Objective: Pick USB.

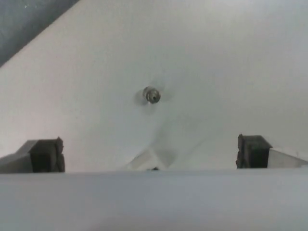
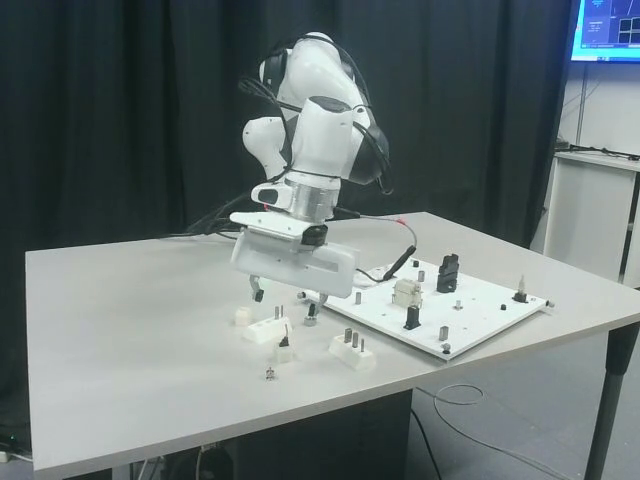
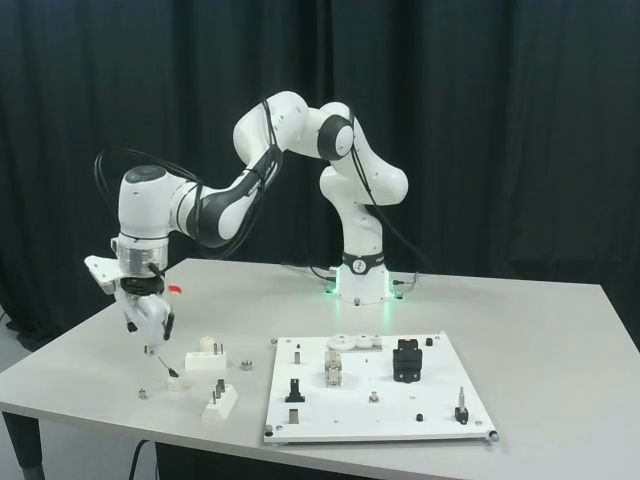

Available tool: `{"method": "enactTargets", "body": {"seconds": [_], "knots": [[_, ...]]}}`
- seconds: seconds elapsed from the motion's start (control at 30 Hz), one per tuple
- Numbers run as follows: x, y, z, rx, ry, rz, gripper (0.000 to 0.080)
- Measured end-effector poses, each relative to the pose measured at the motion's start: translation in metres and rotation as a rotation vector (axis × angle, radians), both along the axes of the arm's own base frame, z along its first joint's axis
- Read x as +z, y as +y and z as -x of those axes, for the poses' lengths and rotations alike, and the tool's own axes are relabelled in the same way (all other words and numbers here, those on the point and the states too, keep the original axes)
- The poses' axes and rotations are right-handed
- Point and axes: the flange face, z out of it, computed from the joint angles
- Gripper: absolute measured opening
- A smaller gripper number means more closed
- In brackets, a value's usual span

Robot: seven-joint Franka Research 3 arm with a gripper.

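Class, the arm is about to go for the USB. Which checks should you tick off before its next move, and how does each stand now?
1. Gripper open: ok.
2. Nothing held: ok.
3. Gripper off the table: ok, it hovers over the white blocks.
4. USB identified: cannot tell which small part it is.
5. USB lined up in the wrist view: not ok, only a small metal stud shows there.

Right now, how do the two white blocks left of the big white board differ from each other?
In the second room view, the far white block lies long-side toward the camera and looks wider, while the near white block lies angled, end toward the camera. The far white block stands nearer the gripper; the near white block sits by the grey table's front edge. Both are white, carry small upright pegs, and rest off the white board.
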Motion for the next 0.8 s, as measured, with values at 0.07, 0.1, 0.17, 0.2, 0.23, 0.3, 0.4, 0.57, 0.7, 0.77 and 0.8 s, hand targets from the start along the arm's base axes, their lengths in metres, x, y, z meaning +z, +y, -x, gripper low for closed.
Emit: {"method": "enactTargets", "body": {"seconds": [0.07, 0.1, 0.17, 0.2, 0.23, 0.3, 0.4, 0.57, 0.7, 0.77, 0.8], "knots": [[-0.002, 0.0, 0.0, -0.065, 0.0, -0.005, 0.08], [-0.003, 0.001, 0.0, -0.094, 0.001, -0.007, 0.08], [-0.006, 0.001, 0.0, -0.147, 0.002, -0.008, 0.08], [-0.007, 0.001, 0.0, -0.17, 0.004, -0.009, 0.08], [-0.008, 0.002, 0.001, -0.19, 0.006, -0.01, 0.08], [-0.011, 0.002, 0.0, -0.228, 0.008, -0.012, 0.08], [-0.015, 0.002, 0.0, -0.295, 0.01, -0.014, 0.08], [-0.021, 0.002, 0.0, -0.396, 0.02, -0.007, 0.08], [-0.024, 0.001, 0.0, -0.464, 0.034, 0.002, 0.08], [-0.025, 0.0, 0.001, -0.492, 0.042, 0.008, 0.08], [-0.025, -0.001, 0.001, -0.505, 0.046, 0.011, 0.08]]}}
